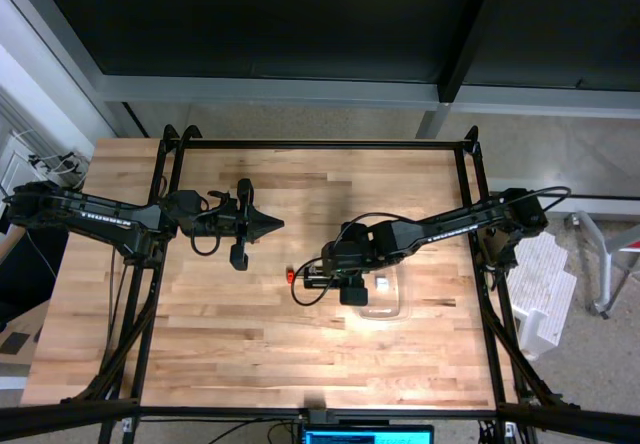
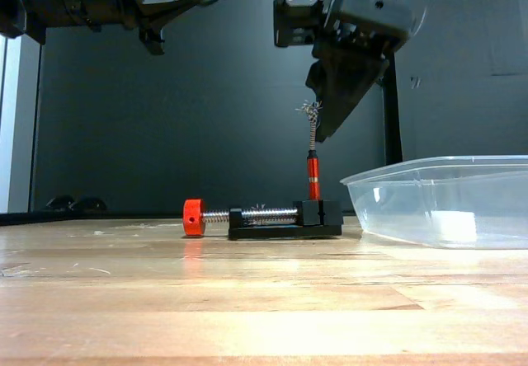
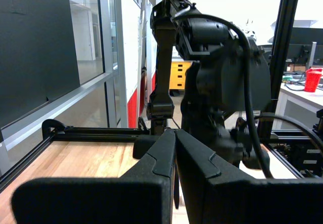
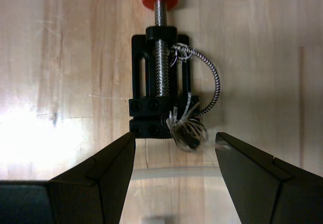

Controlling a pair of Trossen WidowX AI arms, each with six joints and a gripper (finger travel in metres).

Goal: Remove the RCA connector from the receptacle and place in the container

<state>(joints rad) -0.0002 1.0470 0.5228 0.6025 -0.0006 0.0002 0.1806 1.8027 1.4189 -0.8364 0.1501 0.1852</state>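
Note:
The receptacle [image 2: 285,220] is a small black vise with a red knob [image 2: 193,217], lying on the table left of the container [image 2: 445,201]. The RCA connector [image 2: 313,176] stands upright in it, reddish, with a braided wire frayed at the top. My right gripper [image 2: 323,127] hangs open just above it. In the right wrist view its fingers [image 4: 108,168] flank the frayed connector end [image 4: 187,132] beside the receptacle [image 4: 156,88] without touching it. My left gripper [image 1: 268,226] is shut, raised over the table's left half, away from everything.
The container [image 1: 390,306] sits directly right of the receptacle [image 1: 312,278], under the right arm's wrist, with a small white piece [image 2: 454,226] inside. A black frame [image 1: 320,145] borders the table's back and sides.

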